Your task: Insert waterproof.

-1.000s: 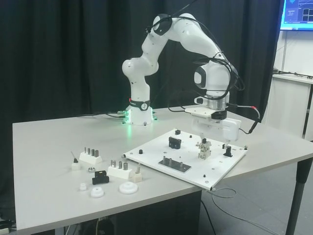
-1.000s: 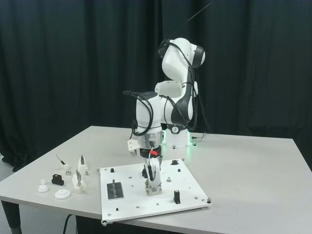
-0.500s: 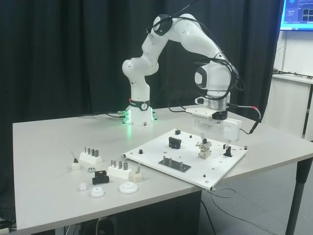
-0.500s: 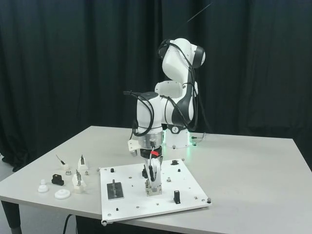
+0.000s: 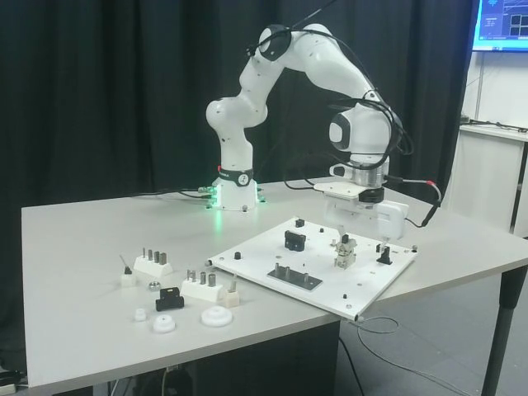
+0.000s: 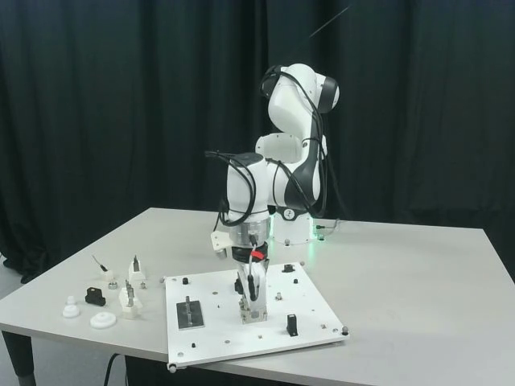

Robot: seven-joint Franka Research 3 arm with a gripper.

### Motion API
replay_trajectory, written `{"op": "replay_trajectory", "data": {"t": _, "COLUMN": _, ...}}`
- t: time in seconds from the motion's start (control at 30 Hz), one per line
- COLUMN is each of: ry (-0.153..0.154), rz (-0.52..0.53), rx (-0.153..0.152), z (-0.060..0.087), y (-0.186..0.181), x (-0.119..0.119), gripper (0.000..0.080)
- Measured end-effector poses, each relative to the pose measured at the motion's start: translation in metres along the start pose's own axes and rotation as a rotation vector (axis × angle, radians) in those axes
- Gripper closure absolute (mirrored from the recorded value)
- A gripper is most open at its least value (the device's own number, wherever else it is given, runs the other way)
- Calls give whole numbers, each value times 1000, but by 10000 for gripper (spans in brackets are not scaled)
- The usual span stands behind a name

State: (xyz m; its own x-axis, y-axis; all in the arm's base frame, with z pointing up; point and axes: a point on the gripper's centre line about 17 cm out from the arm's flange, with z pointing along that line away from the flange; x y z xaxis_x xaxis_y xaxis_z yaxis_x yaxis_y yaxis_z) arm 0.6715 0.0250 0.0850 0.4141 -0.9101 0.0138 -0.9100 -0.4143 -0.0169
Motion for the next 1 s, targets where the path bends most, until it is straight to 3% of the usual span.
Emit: {"op": "replay_trajectory", "data": {"t": 1.0, "ry": -2, "rz": -11, "rx": -14, "z": 1, "y": 1, "x": -3, "gripper": 3}}
